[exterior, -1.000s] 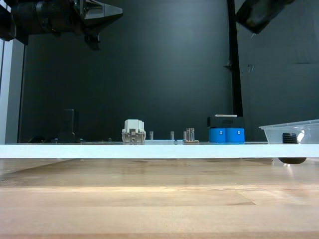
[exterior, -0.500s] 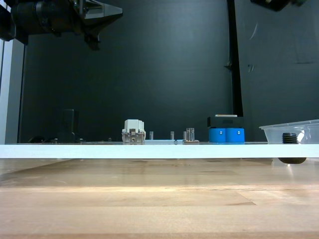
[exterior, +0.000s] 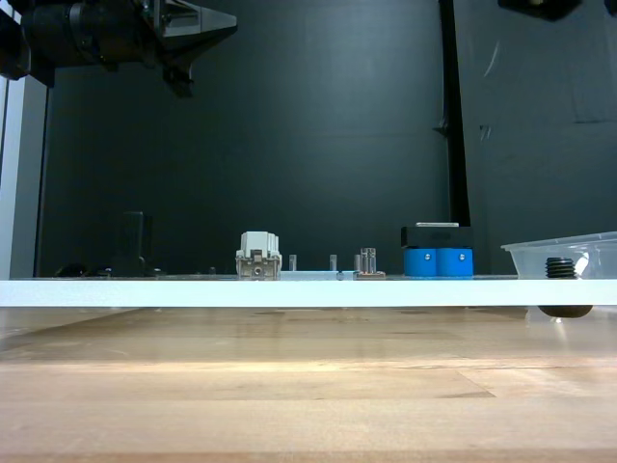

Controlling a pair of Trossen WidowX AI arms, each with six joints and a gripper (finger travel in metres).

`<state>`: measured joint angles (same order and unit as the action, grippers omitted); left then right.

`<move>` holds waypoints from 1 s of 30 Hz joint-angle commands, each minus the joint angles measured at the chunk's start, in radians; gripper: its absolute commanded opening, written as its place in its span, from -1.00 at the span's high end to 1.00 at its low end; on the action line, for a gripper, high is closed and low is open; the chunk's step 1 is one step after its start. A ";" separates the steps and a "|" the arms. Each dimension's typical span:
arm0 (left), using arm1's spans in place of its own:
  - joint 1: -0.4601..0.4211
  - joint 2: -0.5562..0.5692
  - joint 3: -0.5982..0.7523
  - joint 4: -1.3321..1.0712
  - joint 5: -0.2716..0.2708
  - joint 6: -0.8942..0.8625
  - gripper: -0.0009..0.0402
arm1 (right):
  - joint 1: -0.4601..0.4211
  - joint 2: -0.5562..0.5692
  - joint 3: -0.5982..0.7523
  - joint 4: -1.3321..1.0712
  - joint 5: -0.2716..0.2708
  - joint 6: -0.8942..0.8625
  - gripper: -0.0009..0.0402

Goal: Remove the RJ45 connector from the taskboard and place in the container

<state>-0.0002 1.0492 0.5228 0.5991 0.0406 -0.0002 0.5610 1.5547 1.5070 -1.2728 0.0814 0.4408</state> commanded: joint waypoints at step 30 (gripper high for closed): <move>0.000 0.000 0.000 0.000 0.000 0.000 0.96 | 0.051 0.110 -0.123 0.156 -0.029 0.109 0.96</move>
<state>-0.0002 1.0492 0.5228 0.5987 0.0406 -0.0006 0.6113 1.6650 1.3972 -1.1225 0.0521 0.5446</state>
